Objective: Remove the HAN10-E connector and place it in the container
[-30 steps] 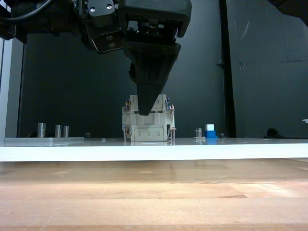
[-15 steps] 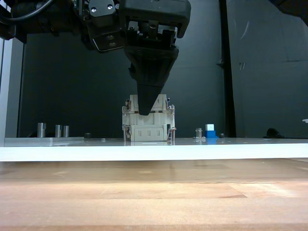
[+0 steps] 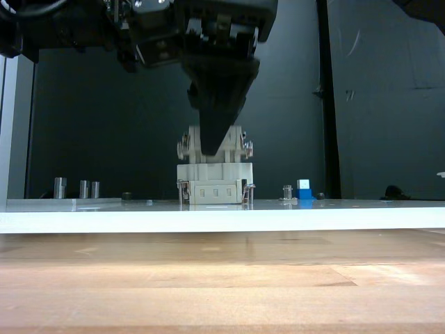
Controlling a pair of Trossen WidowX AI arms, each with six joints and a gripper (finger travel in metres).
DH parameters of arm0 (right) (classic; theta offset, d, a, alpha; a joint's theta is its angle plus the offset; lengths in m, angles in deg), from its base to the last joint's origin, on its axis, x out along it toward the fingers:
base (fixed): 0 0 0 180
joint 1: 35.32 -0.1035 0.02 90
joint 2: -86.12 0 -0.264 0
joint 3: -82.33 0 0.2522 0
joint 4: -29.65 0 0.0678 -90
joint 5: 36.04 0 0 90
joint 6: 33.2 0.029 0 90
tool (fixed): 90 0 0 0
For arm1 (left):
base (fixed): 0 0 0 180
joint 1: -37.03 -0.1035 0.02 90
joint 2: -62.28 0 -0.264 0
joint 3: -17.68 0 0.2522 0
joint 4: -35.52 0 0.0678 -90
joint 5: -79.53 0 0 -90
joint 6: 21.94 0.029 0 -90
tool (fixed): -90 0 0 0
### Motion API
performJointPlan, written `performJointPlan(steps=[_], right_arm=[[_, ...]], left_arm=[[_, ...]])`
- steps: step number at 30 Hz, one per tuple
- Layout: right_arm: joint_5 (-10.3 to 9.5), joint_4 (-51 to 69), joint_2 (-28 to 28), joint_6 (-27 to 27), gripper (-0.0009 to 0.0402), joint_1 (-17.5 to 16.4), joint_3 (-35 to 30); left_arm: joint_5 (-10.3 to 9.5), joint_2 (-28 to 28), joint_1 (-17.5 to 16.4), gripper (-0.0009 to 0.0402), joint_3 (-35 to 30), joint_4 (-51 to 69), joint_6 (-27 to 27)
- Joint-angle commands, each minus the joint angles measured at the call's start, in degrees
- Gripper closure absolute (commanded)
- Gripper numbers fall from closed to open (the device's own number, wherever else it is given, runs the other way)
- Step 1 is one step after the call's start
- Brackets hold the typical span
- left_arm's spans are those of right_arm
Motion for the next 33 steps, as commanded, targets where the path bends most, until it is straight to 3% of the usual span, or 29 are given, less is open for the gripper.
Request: performJointPlan(steps=[1,12,15,33], right_arm=[[0.04,0.24,-0.74,-0.28,0.0387,0.0,-0.04],[0.31,2.56,-3.15,-0.31,0.0374,0.0,-0.04],[1.2,2.75,-4.33,-0.15,0.0372,-0.02,1.09],[1.6,-8.28,-22.25,5.97,0.0373,-1.4,28.11]], left_arm=[[0.02,0.0,0.0,0.0393,0.0,0.0,0.02],[0.02,0.0,-0.02,0.0393,0.0,0.0,0.0],[0.0,0.0,0.0,0.0393,0.0,0.0,0.02],[0.0,0.0,-0.02,0.0393,0.0,0.0,0.02]])
